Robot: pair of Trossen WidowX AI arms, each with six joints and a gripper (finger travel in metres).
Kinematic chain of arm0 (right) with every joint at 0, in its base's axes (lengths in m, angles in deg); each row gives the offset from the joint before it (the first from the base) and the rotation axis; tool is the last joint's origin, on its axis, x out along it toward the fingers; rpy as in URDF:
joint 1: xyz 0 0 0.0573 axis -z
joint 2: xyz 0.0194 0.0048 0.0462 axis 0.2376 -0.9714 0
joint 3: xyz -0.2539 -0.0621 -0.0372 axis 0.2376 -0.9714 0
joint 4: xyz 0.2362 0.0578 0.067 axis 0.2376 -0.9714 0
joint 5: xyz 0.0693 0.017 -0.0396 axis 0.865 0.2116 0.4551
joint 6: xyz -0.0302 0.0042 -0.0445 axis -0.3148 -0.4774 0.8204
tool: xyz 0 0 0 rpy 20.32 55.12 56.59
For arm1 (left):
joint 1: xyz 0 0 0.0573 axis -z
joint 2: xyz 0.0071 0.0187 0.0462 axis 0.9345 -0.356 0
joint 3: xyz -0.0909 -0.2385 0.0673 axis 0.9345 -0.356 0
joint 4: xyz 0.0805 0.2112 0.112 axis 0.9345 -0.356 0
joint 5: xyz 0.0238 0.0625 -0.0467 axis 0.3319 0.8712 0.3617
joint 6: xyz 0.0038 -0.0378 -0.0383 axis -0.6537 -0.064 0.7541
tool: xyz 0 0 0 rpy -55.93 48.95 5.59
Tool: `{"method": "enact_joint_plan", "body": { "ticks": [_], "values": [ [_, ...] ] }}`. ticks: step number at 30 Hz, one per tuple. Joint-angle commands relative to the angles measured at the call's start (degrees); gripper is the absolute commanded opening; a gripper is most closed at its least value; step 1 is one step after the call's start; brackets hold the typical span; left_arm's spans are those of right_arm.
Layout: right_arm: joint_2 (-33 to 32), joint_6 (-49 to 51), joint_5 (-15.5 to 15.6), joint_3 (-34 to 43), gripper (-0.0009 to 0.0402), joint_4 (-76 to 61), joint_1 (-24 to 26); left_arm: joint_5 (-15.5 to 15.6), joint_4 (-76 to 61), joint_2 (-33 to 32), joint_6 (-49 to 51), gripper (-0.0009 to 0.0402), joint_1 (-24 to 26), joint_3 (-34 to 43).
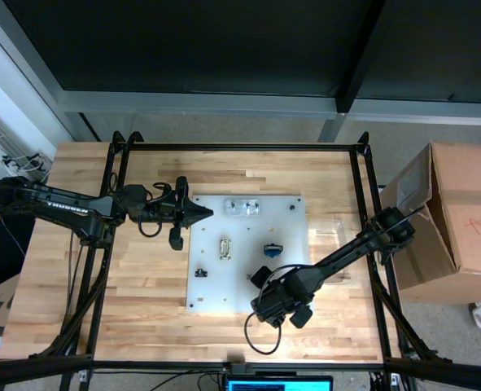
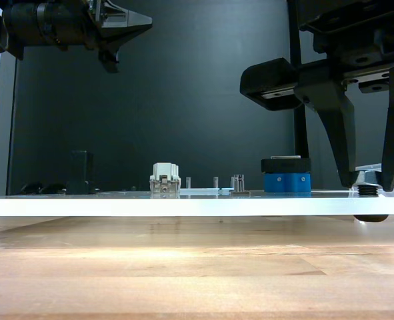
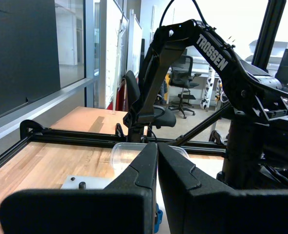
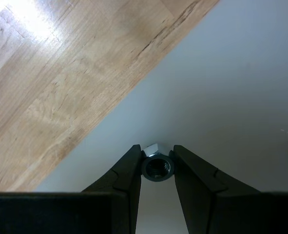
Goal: Pick the M12 nut and place it on its threads and fasten
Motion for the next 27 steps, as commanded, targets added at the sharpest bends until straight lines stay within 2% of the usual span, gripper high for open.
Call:
{"method": "enact_joint_plan", "body": {
  "ticks": [1, 12, 15, 27],
  "values": [
    [-0.4, -0.4, 0.1, -0.3, 0.0012, 0.6, 0.0, 0.0, 0.0, 0.0, 0.0, 0.0, 0.0, 0.0],
    [-0.5, -0.8, 0.1, 0.9, 0.0012, -1.0, 0.0, 0.0, -0.1, 0.0, 0.0, 0.0, 0.0, 0.0],
    [-1.0, -0.8, -1.4, 2.6, 0.0012, -2.8, 0.0, 0.0, -0.1, 0.0, 0.0, 0.0, 0.0, 0.0],
    [-2.4, -0.7, -1.1, 5.4, 0.0012, -5.5, 0.1, 0.0, -0.4, 0.0, 0.0, 0.0, 0.0, 0.0]
  ]
}}
